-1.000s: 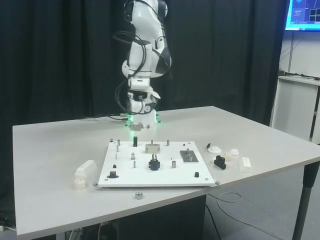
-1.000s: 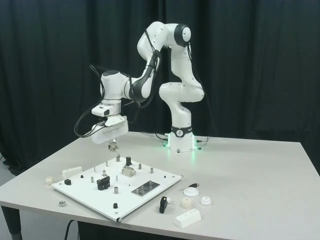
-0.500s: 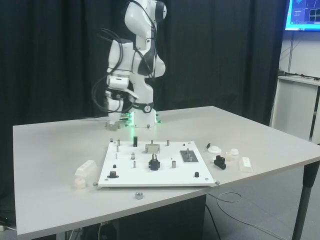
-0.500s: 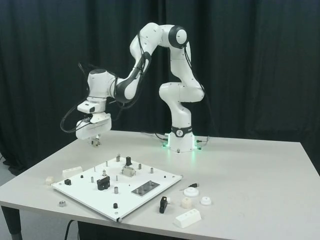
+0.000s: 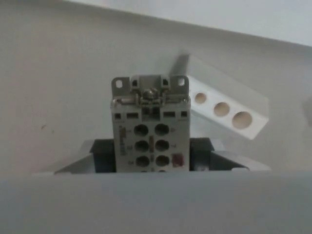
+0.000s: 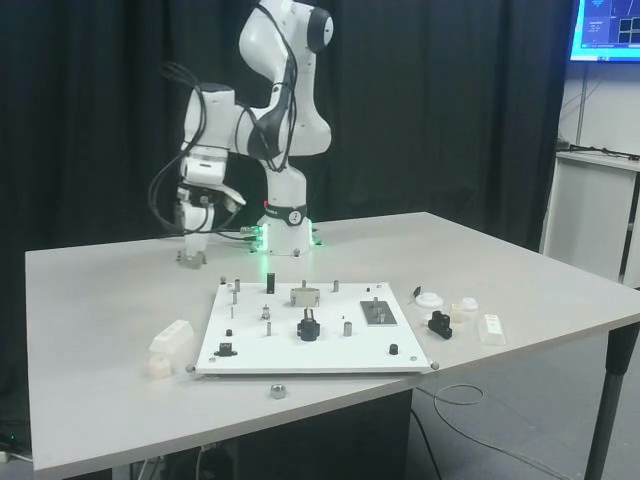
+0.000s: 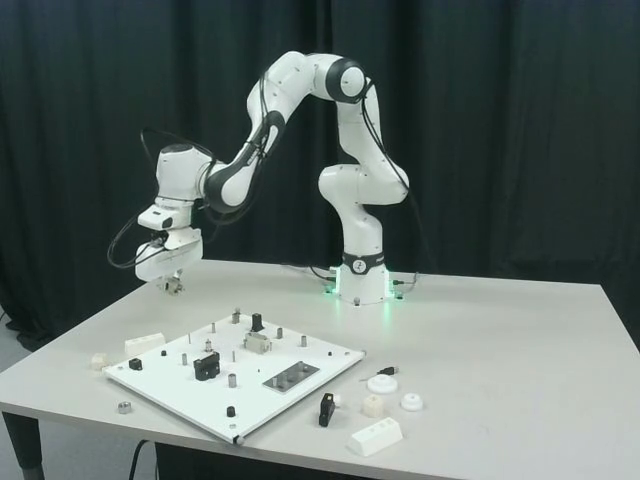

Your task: Place waterproof.

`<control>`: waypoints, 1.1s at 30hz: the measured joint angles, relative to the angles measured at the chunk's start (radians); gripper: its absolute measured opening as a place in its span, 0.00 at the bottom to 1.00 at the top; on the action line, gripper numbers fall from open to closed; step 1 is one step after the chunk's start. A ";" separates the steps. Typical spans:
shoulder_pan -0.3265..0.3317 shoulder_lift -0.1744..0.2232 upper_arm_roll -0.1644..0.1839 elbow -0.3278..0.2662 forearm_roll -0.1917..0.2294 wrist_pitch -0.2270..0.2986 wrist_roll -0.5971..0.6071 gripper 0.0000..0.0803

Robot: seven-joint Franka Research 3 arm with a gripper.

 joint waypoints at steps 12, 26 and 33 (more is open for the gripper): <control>-0.045 0.080 0.000 0.017 0.154 0.009 -0.188 0.39; -0.061 0.188 0.001 0.044 0.296 0.027 -0.327 0.39; -0.066 0.237 0.001 0.065 0.349 0.027 -0.370 0.39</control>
